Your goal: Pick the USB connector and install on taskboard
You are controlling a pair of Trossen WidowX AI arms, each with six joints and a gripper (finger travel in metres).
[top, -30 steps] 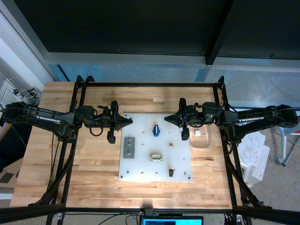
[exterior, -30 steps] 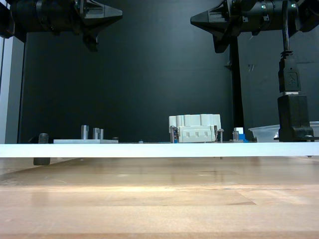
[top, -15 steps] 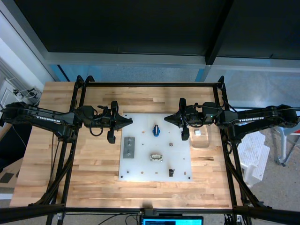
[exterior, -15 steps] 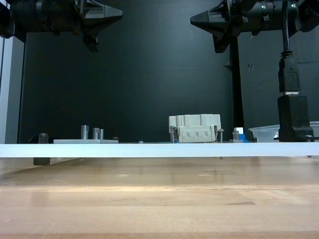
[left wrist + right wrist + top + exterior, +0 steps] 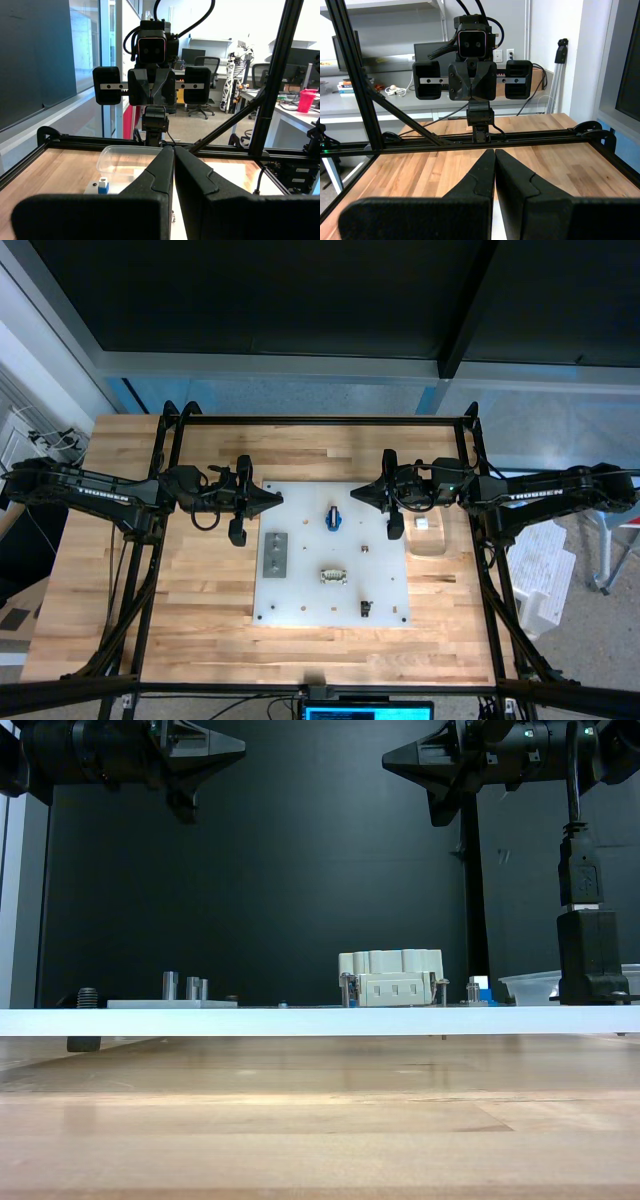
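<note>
The white taskboard (image 5: 300, 592) lies flat in the middle of the wooden table. A black USB connector (image 5: 580, 880) stands upright in the small black socket (image 5: 590, 965) near the board's front edge, its cable running straight up. From above, that socket and plug (image 5: 366, 608) show as one small dark shape. My left gripper (image 5: 277, 498) hovers shut over the board's far left corner, holding nothing. Facing it, my right gripper (image 5: 355, 494) hovers shut over the far right part, also holding nothing. Both sets of fingertips (image 5: 174, 150) (image 5: 494, 151) are pressed together.
On the board stand a grey block (image 5: 274, 554), a blue upright part (image 5: 333, 518) and a silver multi-pin connector (image 5: 334, 576). A clear plastic tub (image 5: 430, 536) with a small white and blue piece sits just right of the board. A black frame surrounds the table.
</note>
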